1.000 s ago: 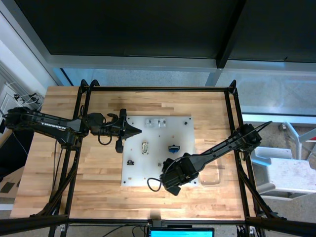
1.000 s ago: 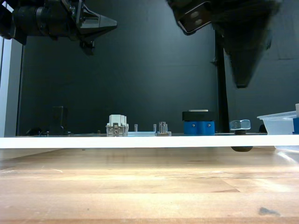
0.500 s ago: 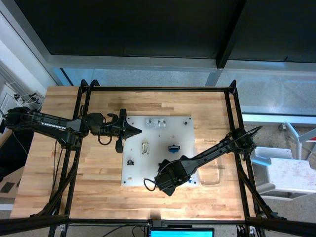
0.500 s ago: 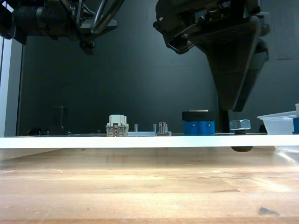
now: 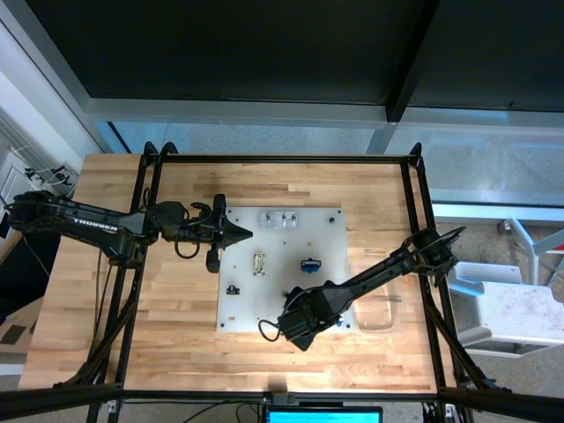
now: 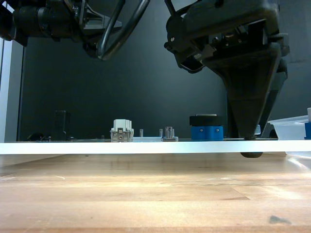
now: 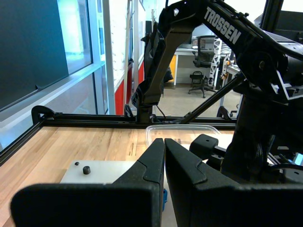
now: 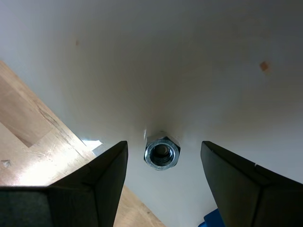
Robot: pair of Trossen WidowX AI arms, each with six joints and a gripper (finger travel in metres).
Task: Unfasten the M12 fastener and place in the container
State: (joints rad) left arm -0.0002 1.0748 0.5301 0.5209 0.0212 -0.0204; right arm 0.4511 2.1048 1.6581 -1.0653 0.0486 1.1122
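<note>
Right pincer [image 8: 163,144]: mine, the working one. It is spread wide and points straight down at the white board [image 5: 264,300], in the lower middle of the high view.
Its fingers [image 8: 102,184]: one on each side of the nut, with clear gaps, so neither touches it.
Nut [image 8: 162,153]: small, silver and six-sided. It stands on the white board close to the edge where the wooden bench [image 5: 176,335] begins, and I look down its bore.
Nut on its stud: it seems so, but from straight above no ribs show, so I cannot tell how far down it is run. In the low view my finger covers it, right of centre.
Container [image 6: 290,125]: a clear bin at the right edge of the low view, just beside the board's right side and near my fingers. The nut is on the board, not in the bin.
Left pincer [image 5: 242,234]: pressed together, gripping nothing. It hangs above the board's far left corner (upper left in the low view), well apart from the nut.
Also on the board: a blue block with a black cap [image 6: 206,128] and a grey connector [image 6: 121,131].
</note>
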